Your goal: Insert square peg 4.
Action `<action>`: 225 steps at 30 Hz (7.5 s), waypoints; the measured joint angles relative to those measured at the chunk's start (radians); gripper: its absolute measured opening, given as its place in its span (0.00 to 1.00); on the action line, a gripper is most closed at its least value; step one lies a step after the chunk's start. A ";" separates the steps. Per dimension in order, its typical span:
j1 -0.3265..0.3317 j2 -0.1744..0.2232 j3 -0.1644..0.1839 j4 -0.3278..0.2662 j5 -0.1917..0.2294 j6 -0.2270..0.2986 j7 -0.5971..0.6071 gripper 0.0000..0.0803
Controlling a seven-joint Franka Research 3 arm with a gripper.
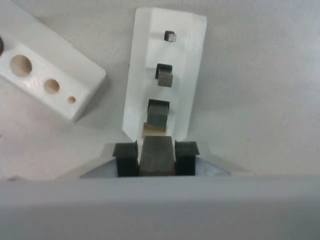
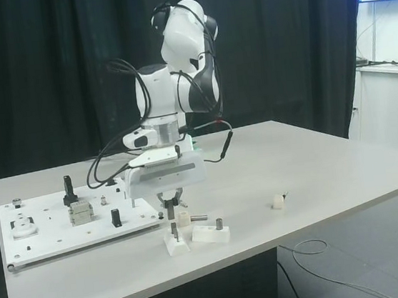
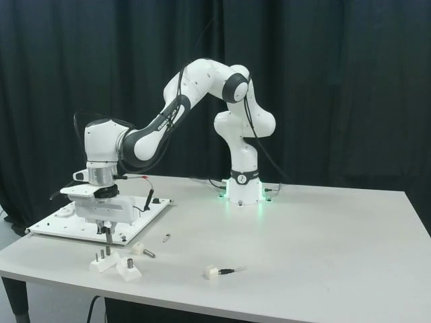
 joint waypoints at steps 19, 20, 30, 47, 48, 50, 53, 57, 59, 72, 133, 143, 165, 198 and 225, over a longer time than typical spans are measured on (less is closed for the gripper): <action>0.000 -0.004 -0.006 0.004 -0.020 -0.005 0.000 0.19; 0.000 -0.004 -0.007 0.004 -0.022 -0.005 0.000 0.19; -0.001 -0.014 -0.014 0.006 -0.036 -0.002 0.000 0.19; -0.025 -0.015 -0.016 0.004 -0.035 0.055 0.079 0.19; -0.028 -0.015 -0.016 0.003 -0.035 0.057 0.102 0.19; -0.033 -0.014 -0.016 0.003 -0.035 0.061 0.138 0.19; -0.041 -0.012 -0.016 0.002 -0.035 0.065 0.174 0.19; -0.051 -0.010 -0.016 -0.002 -0.035 0.067 0.216 0.19; -0.055 -0.008 -0.016 -0.004 -0.035 0.067 0.246 0.19; -0.067 -0.009 -0.019 -0.039 -0.035 0.068 0.451 0.19; 0.033 -0.210 -0.090 -0.393 -0.134 0.241 1.212 0.19; 0.042 -0.210 -0.090 -0.404 -0.134 0.249 1.277 0.19; 0.056 -0.210 -0.090 -0.448 -0.134 0.310 1.324 0.19; 0.078 -0.210 -0.079 -0.496 -0.132 0.367 1.421 0.19; 0.078 -0.201 -0.077 -0.501 -0.130 0.398 1.444 0.19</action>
